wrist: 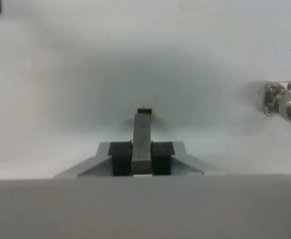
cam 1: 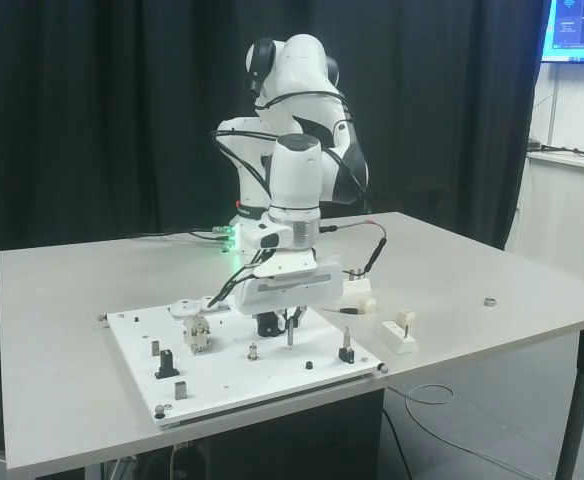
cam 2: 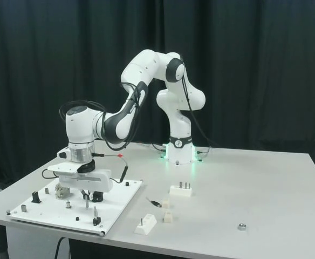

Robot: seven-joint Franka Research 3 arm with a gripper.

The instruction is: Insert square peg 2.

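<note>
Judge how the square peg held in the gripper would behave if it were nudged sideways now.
The square peg looks like rigid grey metal, so it probably would not bend. Its flat sides sit between the gripper pads, so twisting seems unlikely. Tall and slim, it would probably tip if released.

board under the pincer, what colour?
White. The board shows best in the second room view, lying on the grey table.
</note>
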